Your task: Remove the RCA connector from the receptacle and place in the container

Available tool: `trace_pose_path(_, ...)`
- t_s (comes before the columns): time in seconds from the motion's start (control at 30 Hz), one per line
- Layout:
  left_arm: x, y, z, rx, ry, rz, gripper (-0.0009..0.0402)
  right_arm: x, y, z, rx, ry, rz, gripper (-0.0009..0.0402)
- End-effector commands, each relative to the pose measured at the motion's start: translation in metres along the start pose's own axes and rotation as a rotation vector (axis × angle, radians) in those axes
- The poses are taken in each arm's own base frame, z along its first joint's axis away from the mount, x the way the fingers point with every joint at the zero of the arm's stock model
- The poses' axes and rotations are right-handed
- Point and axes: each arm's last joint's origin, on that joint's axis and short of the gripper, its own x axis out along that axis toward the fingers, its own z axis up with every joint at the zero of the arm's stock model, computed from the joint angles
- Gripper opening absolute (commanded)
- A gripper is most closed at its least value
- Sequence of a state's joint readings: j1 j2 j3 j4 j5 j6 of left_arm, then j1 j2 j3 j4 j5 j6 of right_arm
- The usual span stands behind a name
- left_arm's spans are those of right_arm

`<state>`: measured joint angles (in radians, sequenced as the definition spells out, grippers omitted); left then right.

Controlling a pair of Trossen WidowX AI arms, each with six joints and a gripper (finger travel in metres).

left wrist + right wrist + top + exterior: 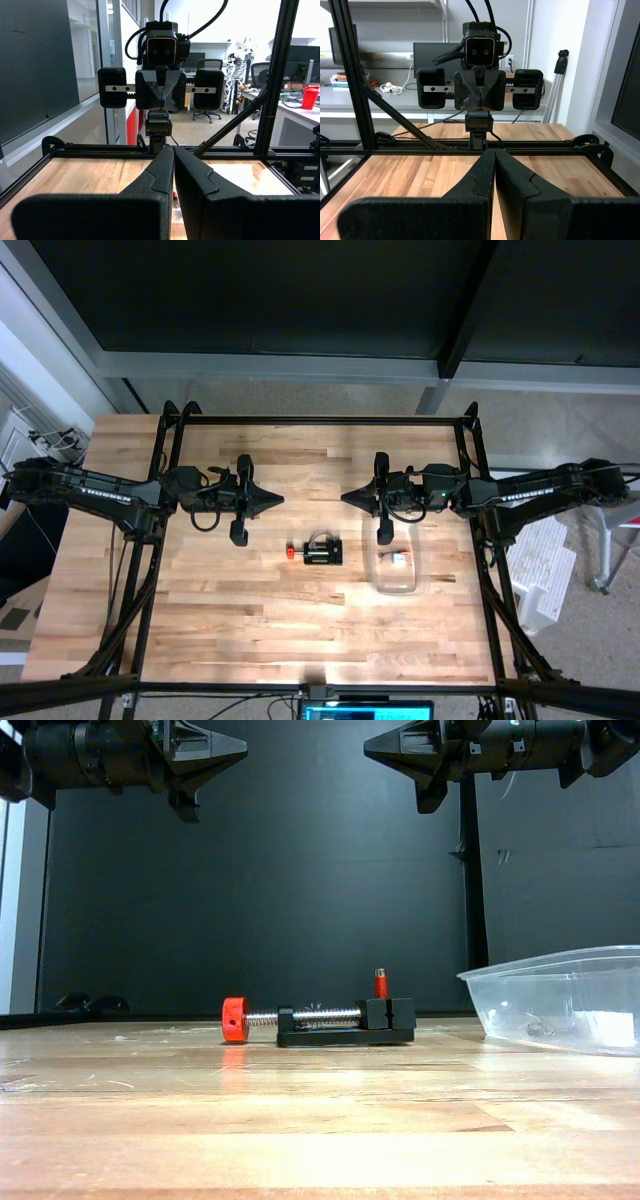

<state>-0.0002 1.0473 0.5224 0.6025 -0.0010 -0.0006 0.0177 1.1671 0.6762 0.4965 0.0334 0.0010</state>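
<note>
- Your left gripper hangs high over the left half of the table, fingers pressed together on nothing. That reads as a parked pose, clear of the work.
- Your right gripper mirrors it, tip facing tip across a gap. It is closed and empty too, up above the far end of the tray.
- Between the 2 tips and nearer you sits the black block, its red knob pointing left. A red post stands on top of it.
- Just right of the block, the clear tray holds a whitish piece.
- Beside that piece lies a small grey plug with a reddish end. I take it for the connector, already in the tray.
- That puts the plug low and near your right gripper's side, well apart from both tips.
</note>
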Motion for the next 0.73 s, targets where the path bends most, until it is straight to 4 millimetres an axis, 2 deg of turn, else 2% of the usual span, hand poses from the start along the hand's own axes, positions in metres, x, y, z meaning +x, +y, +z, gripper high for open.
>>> trace_pose_path(0.03,0.0000,0.0000,0.0002,0.000,-0.001,0.000,0.0000,0.0000,0.0000,0.0002,0.000,-0.001,0.000,0.0000)
trace_pose_path(0.73,0.0000,0.0000,0.0002,0.000,-0.001,0.000,0.0000,0.0000,0.0000,-0.0033,-0.001,0.035,0.000,0.0000)
